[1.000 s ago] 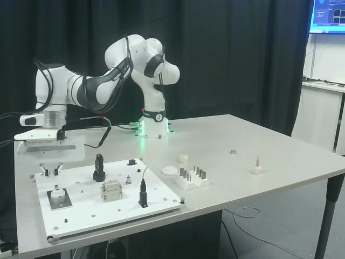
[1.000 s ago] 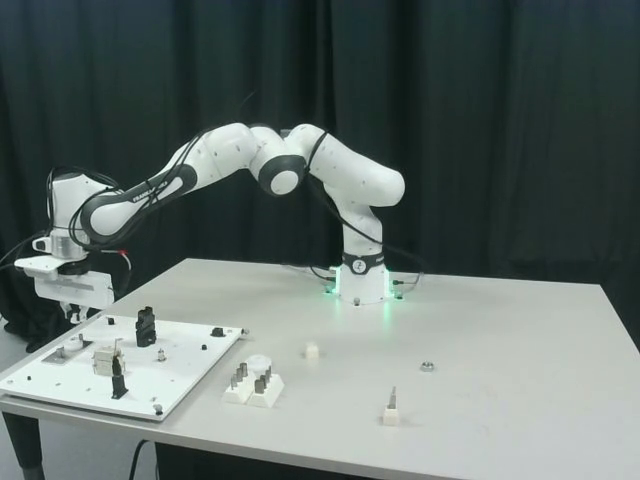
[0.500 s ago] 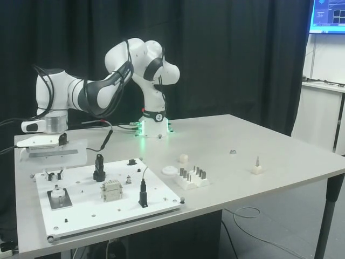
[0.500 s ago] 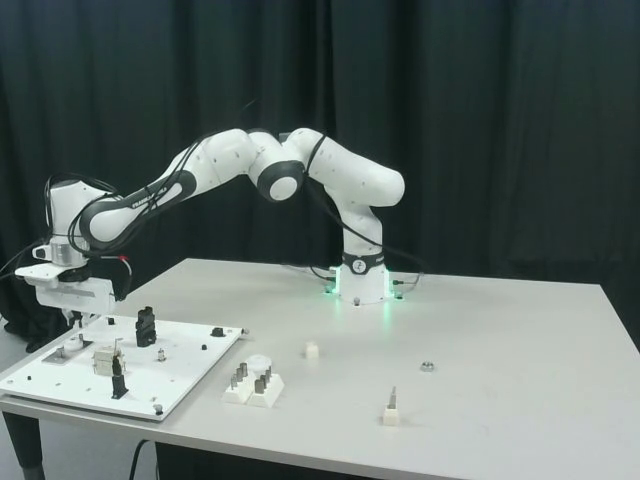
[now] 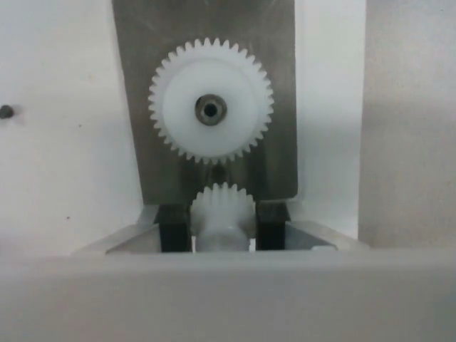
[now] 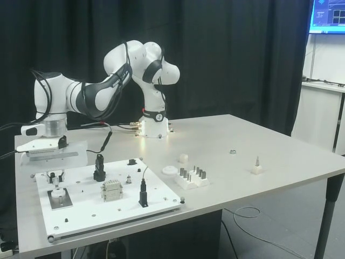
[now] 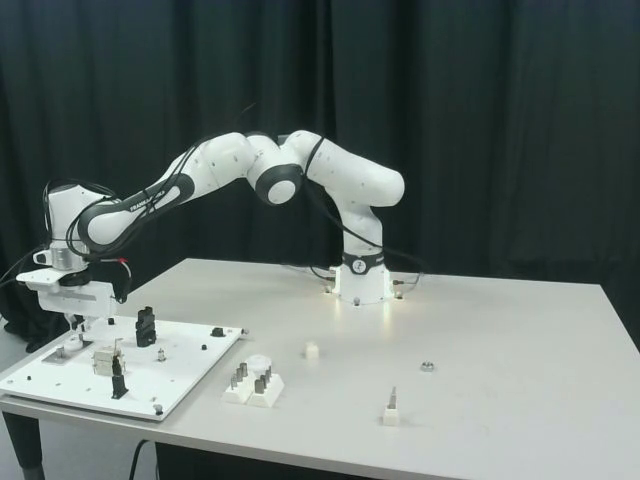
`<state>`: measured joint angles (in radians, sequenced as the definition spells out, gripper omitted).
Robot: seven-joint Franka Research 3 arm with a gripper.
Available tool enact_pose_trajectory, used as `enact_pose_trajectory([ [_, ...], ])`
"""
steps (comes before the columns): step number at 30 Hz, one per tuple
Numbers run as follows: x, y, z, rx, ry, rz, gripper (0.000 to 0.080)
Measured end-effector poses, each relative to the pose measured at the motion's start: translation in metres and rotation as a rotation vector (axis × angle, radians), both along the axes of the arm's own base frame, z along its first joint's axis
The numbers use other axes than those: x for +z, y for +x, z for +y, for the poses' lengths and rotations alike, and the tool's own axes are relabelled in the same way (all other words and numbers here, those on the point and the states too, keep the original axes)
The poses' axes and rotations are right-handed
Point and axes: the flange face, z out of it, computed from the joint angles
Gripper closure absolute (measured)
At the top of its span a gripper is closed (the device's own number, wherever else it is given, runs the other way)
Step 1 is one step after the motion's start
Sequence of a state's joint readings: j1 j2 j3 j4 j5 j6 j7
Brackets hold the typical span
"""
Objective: Insert small gear.
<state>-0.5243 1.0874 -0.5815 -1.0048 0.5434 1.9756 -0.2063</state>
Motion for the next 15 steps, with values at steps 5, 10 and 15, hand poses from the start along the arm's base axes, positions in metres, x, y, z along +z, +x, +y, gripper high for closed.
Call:
enact_pose_trajectory([
  [5, -0.0011, 0.0009, 0.0003, 0.002, 0.005, 0.003, 0.0613],
  [10, -0.0012, 0.0014, 0.0012, 0.005, 0.013, 0.008, 0.0613],
  [15, -0.001, 0.0024, 0.0024, 0.008, 0.02, 0.012, 0.0613],
])
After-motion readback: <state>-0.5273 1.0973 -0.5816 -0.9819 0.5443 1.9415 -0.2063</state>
